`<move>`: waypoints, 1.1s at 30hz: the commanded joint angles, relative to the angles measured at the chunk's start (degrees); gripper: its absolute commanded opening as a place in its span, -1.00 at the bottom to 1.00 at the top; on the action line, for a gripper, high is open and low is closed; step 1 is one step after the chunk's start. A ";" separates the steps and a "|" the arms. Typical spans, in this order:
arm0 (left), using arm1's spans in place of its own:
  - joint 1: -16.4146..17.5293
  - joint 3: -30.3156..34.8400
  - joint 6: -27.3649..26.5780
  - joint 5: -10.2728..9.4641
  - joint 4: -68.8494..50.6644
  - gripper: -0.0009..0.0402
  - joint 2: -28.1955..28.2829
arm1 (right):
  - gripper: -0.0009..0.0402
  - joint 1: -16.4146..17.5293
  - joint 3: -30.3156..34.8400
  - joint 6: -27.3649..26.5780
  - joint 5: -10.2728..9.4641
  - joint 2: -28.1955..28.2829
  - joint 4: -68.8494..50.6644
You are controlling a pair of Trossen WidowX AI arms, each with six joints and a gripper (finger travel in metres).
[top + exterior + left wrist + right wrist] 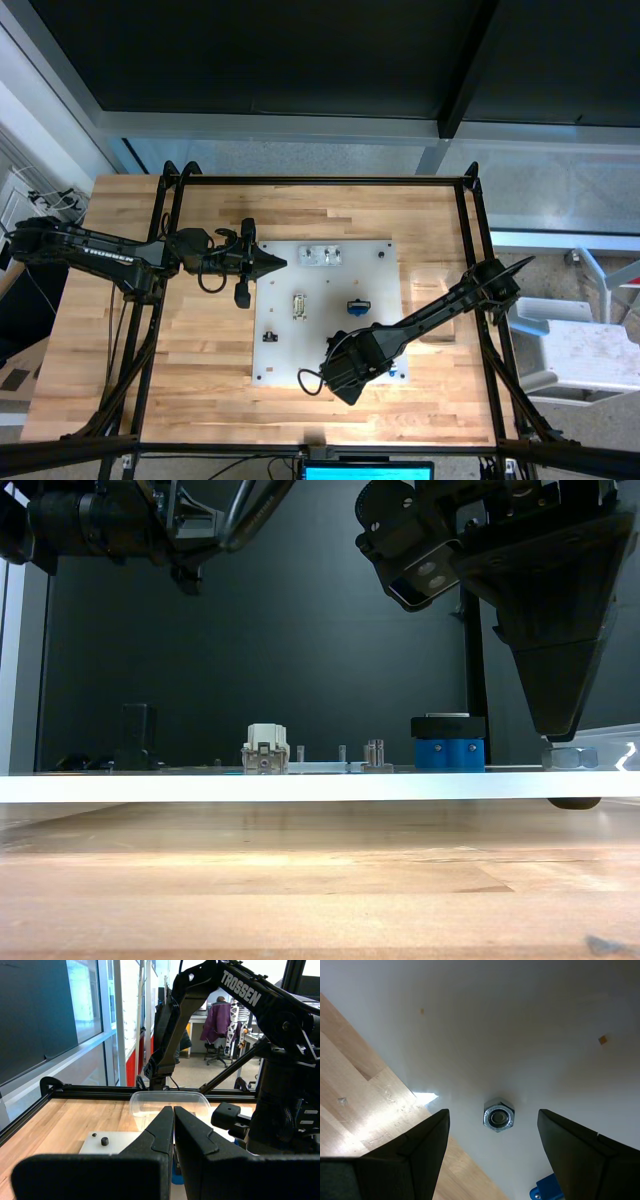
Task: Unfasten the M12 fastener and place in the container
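Note:
The M12 fastener point(498, 1115) is a small silver hex nut sitting low on its stud on the white board point(530, 1020), with a dark centre showing in its hole. My right gripper point(492, 1114) hangs straight above it, open, with one finger point(420, 1150) on each side and neither touching it. In the low view the nut point(569, 757) lies just below the right gripper's fingertip point(555, 725). In the high view the right gripper point(348, 378) covers the nut. The clear container point(433, 305) stands right of the board. My left gripper point(268, 263) hovers shut over the board's far left edge.
A blue-and-black connector point(358, 307) and a silver connector block point(299, 305) stand mid-board. A small black post point(104, 1141) sits at the board's far right corner. The black frame rails point(470, 260) run along the table's sides.

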 commanded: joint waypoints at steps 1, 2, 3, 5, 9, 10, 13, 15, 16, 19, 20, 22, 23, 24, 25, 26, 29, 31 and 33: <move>0.02 0.00 0.02 0.02 0.02 -0.96 0.00 | 0.20 0.07 0.02 -0.02 0.09 0.00 -0.02; 0.00 0.00 0.02 0.02 0.02 -0.96 0.00 | 0.19 0.07 0.02 -0.02 0.31 0.00 0.02; 0.00 0.00 0.02 0.02 0.02 -0.96 0.00 | 0.18 0.07 0.00 -0.04 0.52 0.00 0.02; 0.00 0.00 0.02 0.02 0.04 -0.96 0.00 | 0.17 0.07 -0.33 -0.07 0.55 0.00 0.02; 0.00 0.00 0.02 0.02 0.02 -0.96 0.00 | 0.17 0.09 -1.01 -0.17 0.59 0.00 0.94; 0.02 0.00 0.02 0.04 0.02 -0.96 0.00 | 0.17 0.09 -1.42 -0.17 0.57 0.00 1.77; 0.02 0.00 0.02 0.02 0.02 -0.96 0.00 | 0.17 0.09 -2.43 -0.11 0.33 0.00 2.56; 0.00 0.00 0.02 0.02 0.02 -0.96 0.00 | 0.17 0.13 -3.08 -0.17 0.04 0.00 2.93; 0.00 0.00 0.02 0.02 0.02 -0.96 0.00 | 0.17 0.17 -3.23 -0.15 0.02 0.00 3.06; 0.00 0.00 0.02 0.02 0.02 -0.96 0.00 | 0.16 0.17 -3.30 -0.15 0.02 0.00 2.91; 0.02 0.00 0.02 0.02 0.04 -0.96 0.00 | 0.14 0.20 -3.30 -0.17 0.02 0.00 2.91; 0.00 0.00 0.02 0.02 0.02 -0.96 0.00 | 0.09 0.22 -3.30 -0.24 0.07 0.00 2.95; 0.02 0.00 0.02 0.02 0.04 -0.96 0.00 | 0.05 0.24 -3.30 -0.28 0.13 0.00 2.97; 0.02 0.00 0.02 0.02 0.02 -0.96 0.00 | 0.00 0.24 -3.30 -0.44 0.15 0.00 2.99; 0.00 0.00 0.02 0.02 0.02 -0.96 0.00 | -0.05 0.24 -3.30 -0.46 0.17 0.00 3.04; 0.00 0.00 0.02 0.02 0.02 -0.96 0.00 | -0.11 0.26 -3.30 -0.46 0.15 -0.02 3.04; 0.00 0.00 0.02 0.02 0.02 -0.96 0.00 | -0.28 0.28 -3.30 -0.48 0.13 0.00 3.13; 0.00 0.00 0.02 0.02 0.02 -0.96 0.00 | -0.39 0.31 -3.30 -0.55 0.09 0.00 3.19; 0.00 0.00 0.02 0.02 0.02 -0.96 0.00 | -0.48 0.31 -3.30 -0.66 0.04 -0.02 3.34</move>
